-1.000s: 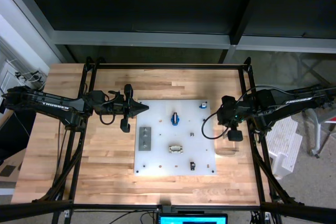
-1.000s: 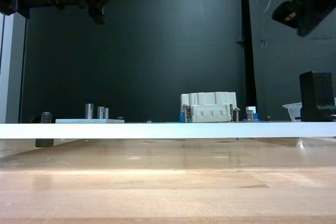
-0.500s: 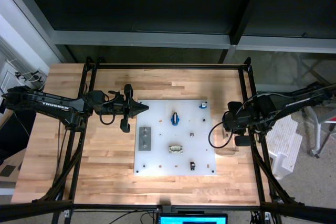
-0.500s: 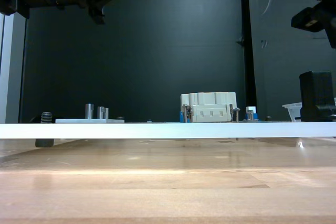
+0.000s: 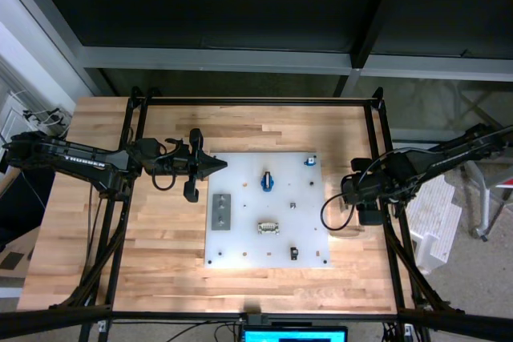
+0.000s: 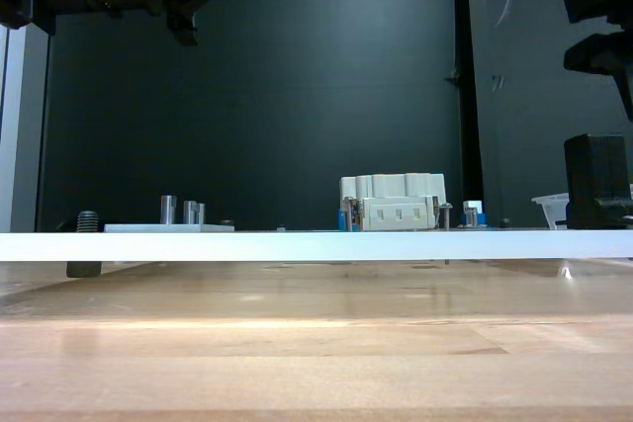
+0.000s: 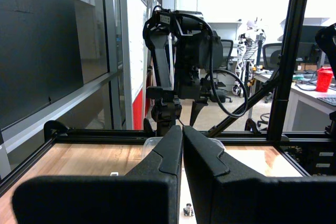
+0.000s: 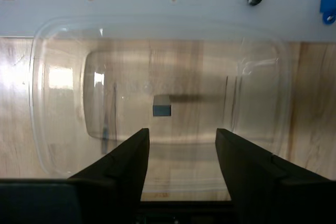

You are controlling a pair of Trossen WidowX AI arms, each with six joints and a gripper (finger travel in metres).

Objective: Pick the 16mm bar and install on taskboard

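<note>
The 16mm bar (image 8: 161, 105) lies free on the floor of a clear tray (image 8: 247, 77), which sits on the bench (image 5: 160, 230) just off the taskboard's (image 5: 240, 174) right edge. The tray's rim runs along that edge; whether they touch cannot be told. The bar shows as a small grey block (upright or on its side, I cannot tell). It has bare tray floor on every side and stands apart from all the walls.

The right gripper (image 8: 181, 129) hangs over the tray, beyond the taskboard's right edge. It is released and holds nothing, its fingers (image 8: 123, 166) set wider apart than the bar.

The left gripper (image 5: 221, 164) is clenched on nothing, high above the taskboard's far-left corner. The low view shows open air between it and the taskboard.

On the taskboard stand a grey peg block (image 5: 220, 212) near its left edge, a beige connector (image 5: 268, 228) near its middle and a blue part (image 5: 267, 181) toward its far edge. All are well apart from both grippers.
</note>
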